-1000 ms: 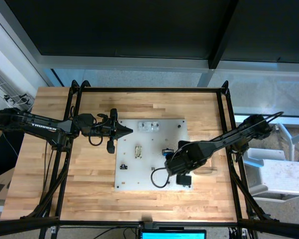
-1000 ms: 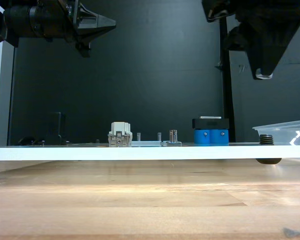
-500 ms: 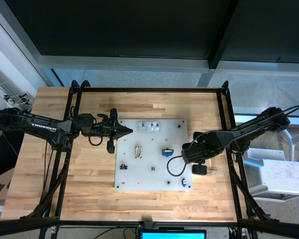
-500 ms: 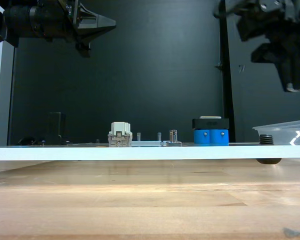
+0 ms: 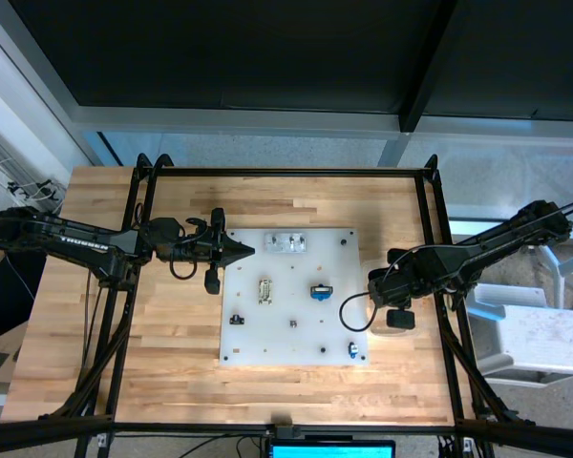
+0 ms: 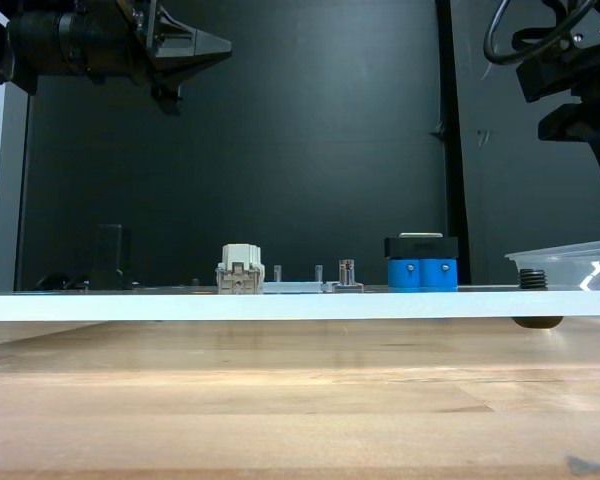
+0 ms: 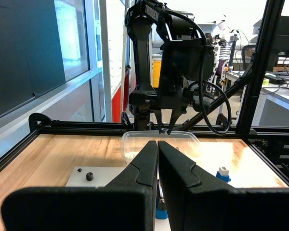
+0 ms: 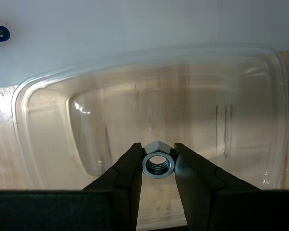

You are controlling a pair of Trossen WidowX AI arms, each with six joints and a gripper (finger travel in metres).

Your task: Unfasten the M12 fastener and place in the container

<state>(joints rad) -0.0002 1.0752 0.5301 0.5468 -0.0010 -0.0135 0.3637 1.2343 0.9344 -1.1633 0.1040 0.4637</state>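
— What's the biggest thing down there?

— The wooden worktop (image 5: 172, 382), with a white board (image 5: 267, 334) lying flat in the middle of it.

— And the arms?

— The left gripper (image 7: 157, 143) hangs high over the board's far left edge, pointing inward, well clear of everything. Its fingers (image 7: 144, 161) are pressed together with nothing between them. The right gripper (image 8: 158, 150) is off the board's right edge, pointing down over the clear bin (image 8: 48, 91).

— What's in the bin?

— Through its see-through floor you see the wood of the worktop. The bin sits on the worktop just beside the board's right edge, and the gripper's tips hang above its opening.

— Anything smaller on the board?

— A blue block (image 6: 421, 270) mid-board, and nearer the right edge the short black stud (image 6: 531, 279), its ribs bare.

— So where is the nut?

— The nut (image 8: 158, 165) is off the stud. The right fingers (image 8: 130, 173) are clamped on its sides, holding it flat, hole facing up, above the inside of the bin.
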